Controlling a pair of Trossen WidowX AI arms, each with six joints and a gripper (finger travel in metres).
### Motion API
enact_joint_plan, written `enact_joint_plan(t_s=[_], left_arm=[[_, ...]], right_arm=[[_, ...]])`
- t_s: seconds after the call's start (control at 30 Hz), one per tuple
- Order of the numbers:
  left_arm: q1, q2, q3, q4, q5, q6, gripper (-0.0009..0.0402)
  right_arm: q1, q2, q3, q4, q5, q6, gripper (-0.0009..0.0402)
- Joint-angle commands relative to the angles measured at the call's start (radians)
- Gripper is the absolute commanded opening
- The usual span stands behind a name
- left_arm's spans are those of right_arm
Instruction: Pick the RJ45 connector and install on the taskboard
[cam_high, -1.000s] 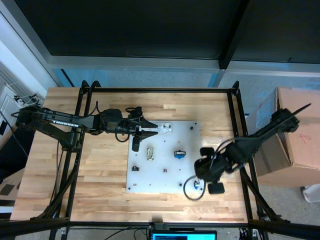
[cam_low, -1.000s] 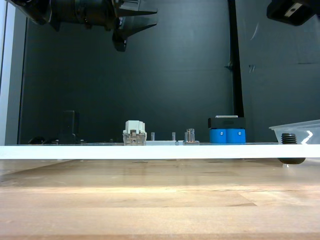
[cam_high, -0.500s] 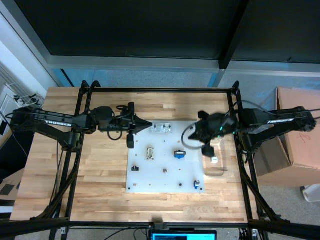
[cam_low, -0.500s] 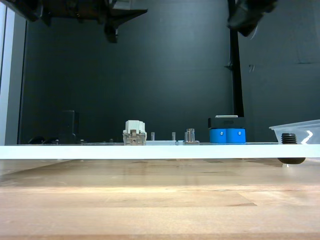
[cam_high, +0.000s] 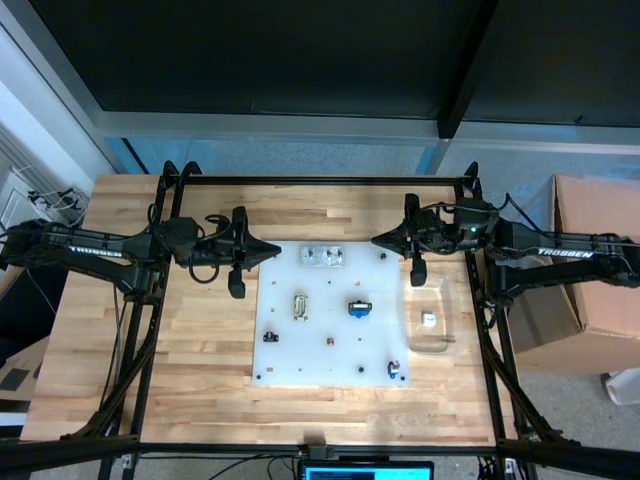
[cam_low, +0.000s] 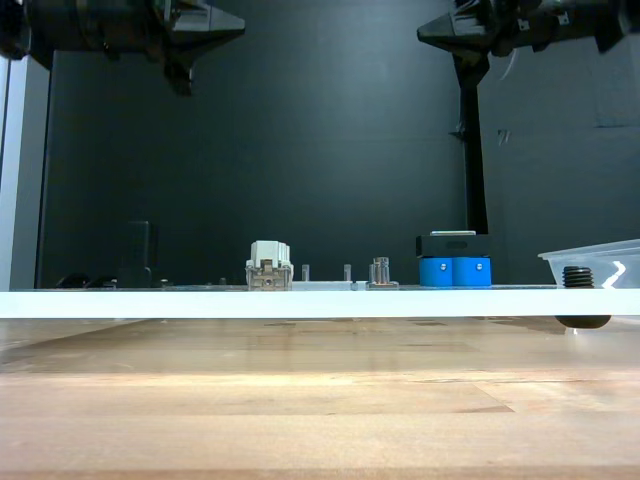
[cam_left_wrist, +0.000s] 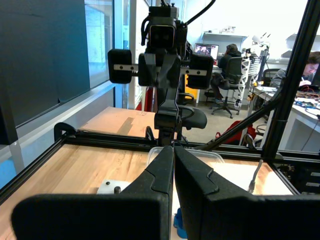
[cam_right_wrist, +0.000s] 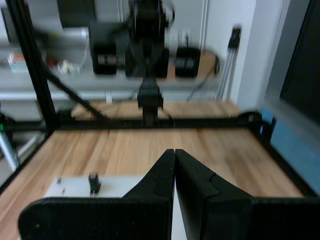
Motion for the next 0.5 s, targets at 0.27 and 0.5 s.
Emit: enact_joint_plan(t_s=[0.27,0.5], left_arm=[[0.0,-0.005,-0.059,0.062,-0.019,-0.009,-0.0001],[-0.001,-0.004,-0.059,0.072,-0.019,-0.009,-0.0001]], right_arm=[[0.001,-0.026,-0.194,0.295,-0.008,0.047,0.0],[0.002,-0.026,-0.219,0.325,-0.007,0.049,0.0]])
